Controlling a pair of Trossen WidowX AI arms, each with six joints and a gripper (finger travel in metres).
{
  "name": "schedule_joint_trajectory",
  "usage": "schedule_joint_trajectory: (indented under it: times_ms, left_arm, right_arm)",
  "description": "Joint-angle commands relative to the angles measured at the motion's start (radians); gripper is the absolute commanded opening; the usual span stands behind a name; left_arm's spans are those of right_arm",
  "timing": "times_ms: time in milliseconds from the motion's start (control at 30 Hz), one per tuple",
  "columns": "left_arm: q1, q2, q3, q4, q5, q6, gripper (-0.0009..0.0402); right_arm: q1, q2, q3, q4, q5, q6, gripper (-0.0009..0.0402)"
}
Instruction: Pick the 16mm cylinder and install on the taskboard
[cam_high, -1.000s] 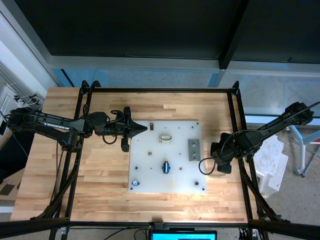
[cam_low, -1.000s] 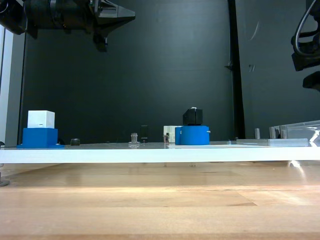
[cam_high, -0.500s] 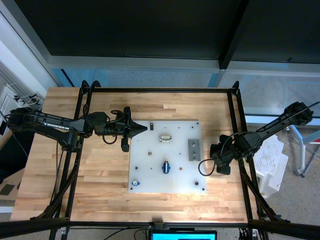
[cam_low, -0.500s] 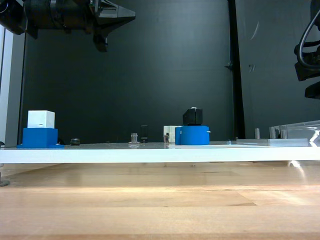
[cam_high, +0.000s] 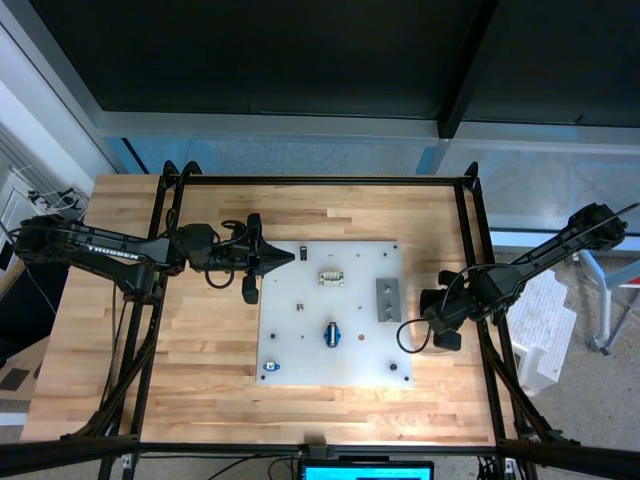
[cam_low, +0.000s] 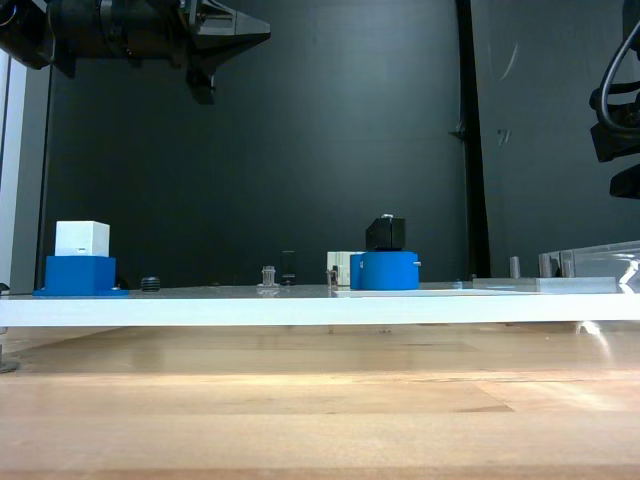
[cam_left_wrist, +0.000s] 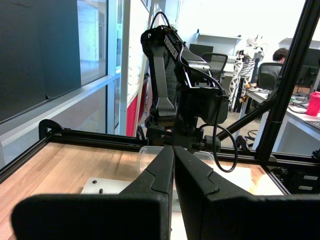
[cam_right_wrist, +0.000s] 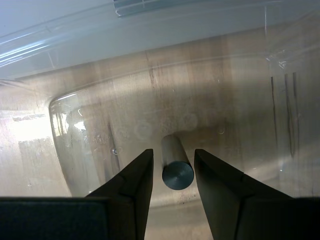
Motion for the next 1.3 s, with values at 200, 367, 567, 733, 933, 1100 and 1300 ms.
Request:
schedule_joint_trajectory:
  times_ms: [200,367,567,733,933,1100,1300]
  left_arm:
    - [0.0,0.0,0.0,0.0,0.0,0.0,0.0]
    - [0.0,0.0,0.0,0.0,0.0,0.0,0.0]
    - [0.0,0.0,0.0,0.0,0.0,0.0,0.0]
    - [0.0,0.0,0.0,0.0,0.0,0.0,0.0]
    - [0.0,0.0,0.0,0.0,0.0,0.0,0.0]
    - [0.0,0.0,0.0,0.0,0.0,0.0,0.0]
    - [0.0,0.0,0.0,0.0,0.0,0.0,0.0]
  right_arm:
    - [0.004,0.0,0.0,-0.001,0.0,0.0,0.0073]
    - [0.005,0.0,0.0,-0.001,0.0,0.0,0.005]
    - [0.006,0.0,0.0,-0.001,0.0,0.001,0.0021]
    - [0.006,0.0,0.0,-0.002,-0.001,0.0,-0.0001]
    - [0.006,0.0,0.037,-0.04,-0.003,0.001,0.0002]
    - [0.006,0.0,0.113,-0.106,-0.003,0.0,0.0]
    - [0.006,0.0,0.227,-0.19,-0.002,-0.014,0.0]
